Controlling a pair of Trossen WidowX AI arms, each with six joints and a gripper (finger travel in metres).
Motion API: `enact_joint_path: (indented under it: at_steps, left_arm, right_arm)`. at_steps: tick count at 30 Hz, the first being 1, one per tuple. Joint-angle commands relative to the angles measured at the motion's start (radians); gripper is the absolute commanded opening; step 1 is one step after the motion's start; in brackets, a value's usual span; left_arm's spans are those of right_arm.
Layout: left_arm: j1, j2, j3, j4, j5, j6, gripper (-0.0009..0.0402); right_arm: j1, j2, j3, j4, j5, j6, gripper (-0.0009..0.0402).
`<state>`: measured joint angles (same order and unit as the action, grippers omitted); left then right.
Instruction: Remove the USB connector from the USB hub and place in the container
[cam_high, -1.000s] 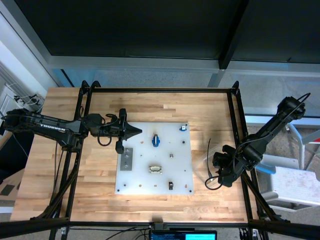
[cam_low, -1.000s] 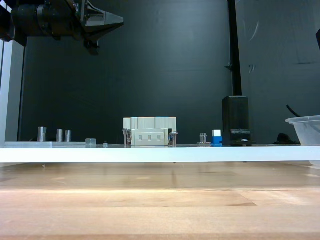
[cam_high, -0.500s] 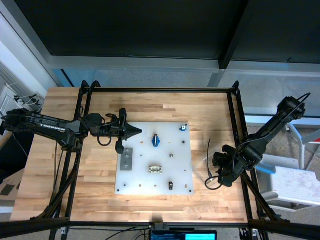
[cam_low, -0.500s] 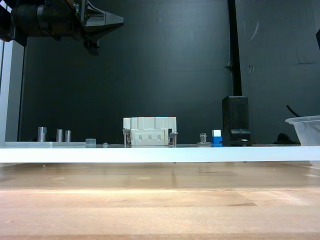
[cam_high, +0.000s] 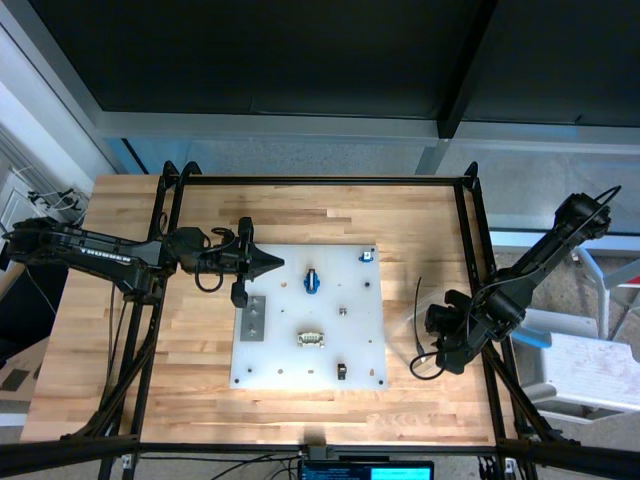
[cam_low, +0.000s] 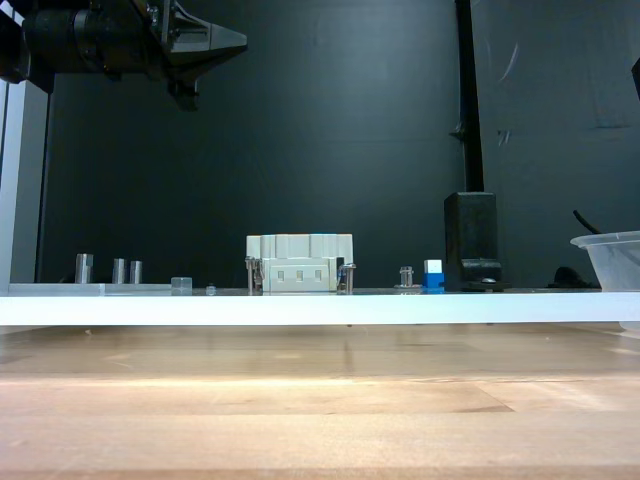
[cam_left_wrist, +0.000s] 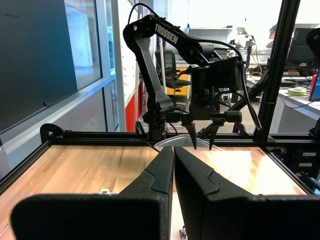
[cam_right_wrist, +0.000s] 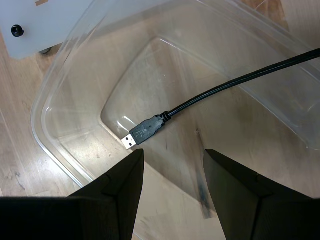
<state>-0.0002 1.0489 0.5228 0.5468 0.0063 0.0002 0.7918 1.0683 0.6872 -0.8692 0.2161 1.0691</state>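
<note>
**A:** Where's your USB connector (cam_right_wrist: 145, 131)?

**B:** The plug lies flat on the floor of the container (cam_right_wrist: 60, 155), with its cable trailing out over the rim. Your right gripper (cam_right_wrist: 173, 151) hangs just above, fingers spread and empty.

**A:** And if you regrip?

**B:** It looks light and floppy, so pinch the stiff plug body. Mind the thin tray walls; straight up is open. Your left gripper (cam_left_wrist: 172, 150), fingers pressed together, hovers by the white board (cam_high: 360, 330), well apart.

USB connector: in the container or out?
In. USB connector plug lies on the container floor; the right gripper, open, hovers above it; the left gripper, shut, hangs above the board's far-left corner.
</note>
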Motion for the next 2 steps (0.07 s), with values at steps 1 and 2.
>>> enact_joint_path:
  at_steps: [1,2]
  left_arm:
    - [0.000,0.000,0.000,0.000,0.000,0.000,0.0001]
    - [0.000,0.000,0.000,0.000,0.000,0.000,0.0001]
  right_arm:
    - [0.000,0.000,0.000,0.001,0.000,0.001,0.0165]
    - [0.000,0.000,0.000,0.001,0.000,0.001,0.0165]
